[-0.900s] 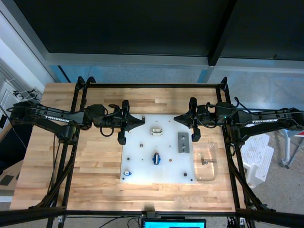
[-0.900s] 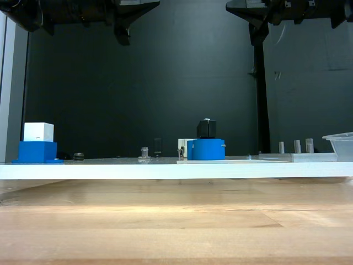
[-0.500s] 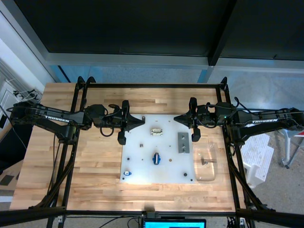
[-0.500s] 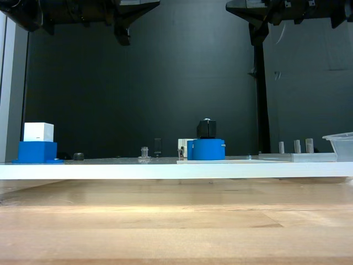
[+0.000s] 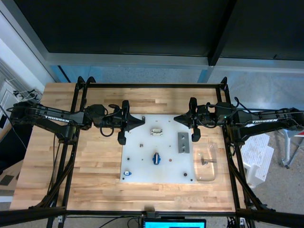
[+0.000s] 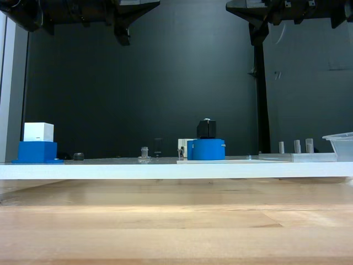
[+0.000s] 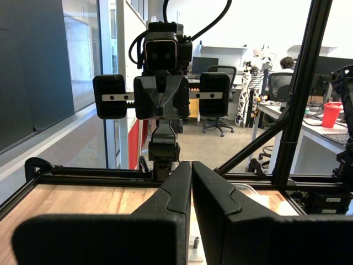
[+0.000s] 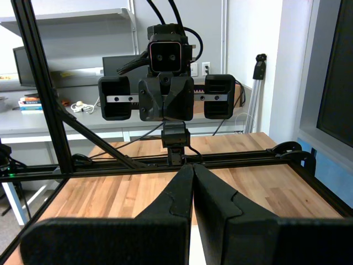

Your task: Pick the 16mm cylinder and install on the taskboard

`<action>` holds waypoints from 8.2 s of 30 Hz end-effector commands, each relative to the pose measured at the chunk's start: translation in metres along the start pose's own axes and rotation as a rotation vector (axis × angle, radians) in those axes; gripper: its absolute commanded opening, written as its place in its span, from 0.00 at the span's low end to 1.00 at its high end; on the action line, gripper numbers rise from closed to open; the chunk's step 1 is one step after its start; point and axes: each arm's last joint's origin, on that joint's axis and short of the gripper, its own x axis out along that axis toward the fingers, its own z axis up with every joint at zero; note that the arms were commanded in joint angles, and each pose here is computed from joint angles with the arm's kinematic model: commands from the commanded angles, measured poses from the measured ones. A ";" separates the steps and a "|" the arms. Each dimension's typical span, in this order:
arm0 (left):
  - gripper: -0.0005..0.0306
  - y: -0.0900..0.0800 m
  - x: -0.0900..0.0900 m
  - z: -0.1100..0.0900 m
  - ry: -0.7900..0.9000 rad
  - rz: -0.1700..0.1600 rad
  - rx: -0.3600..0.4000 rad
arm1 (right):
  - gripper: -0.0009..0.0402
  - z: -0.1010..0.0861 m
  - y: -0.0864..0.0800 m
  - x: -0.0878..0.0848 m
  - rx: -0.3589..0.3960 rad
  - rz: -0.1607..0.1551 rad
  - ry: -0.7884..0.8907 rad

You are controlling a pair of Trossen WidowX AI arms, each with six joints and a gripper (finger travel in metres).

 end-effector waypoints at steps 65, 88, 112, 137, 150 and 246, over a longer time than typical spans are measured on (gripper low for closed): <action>0.02 0.000 0.000 0.000 0.000 0.000 0.000 | 0.37 0.003 0.040 -0.065 0.039 -0.124 1.277; 0.02 0.000 0.000 0.000 0.000 0.000 0.000 | 0.52 0.009 0.040 -0.067 0.024 -0.134 1.324; 0.02 0.000 0.000 0.000 0.000 0.000 0.000 | 0.52 -0.013 0.038 -0.067 0.001 -0.160 1.406; 0.02 0.000 0.000 0.000 0.000 0.000 0.000 | 0.52 -0.044 0.041 -0.051 -0.008 -0.167 1.431; 0.02 0.000 0.000 0.000 0.000 0.000 0.000 | 0.52 -0.071 0.038 -0.054 -0.016 -0.174 1.456; 0.02 0.000 0.000 0.000 0.000 0.000 0.000 | 0.52 -0.140 0.038 -0.037 -0.052 -0.196 1.485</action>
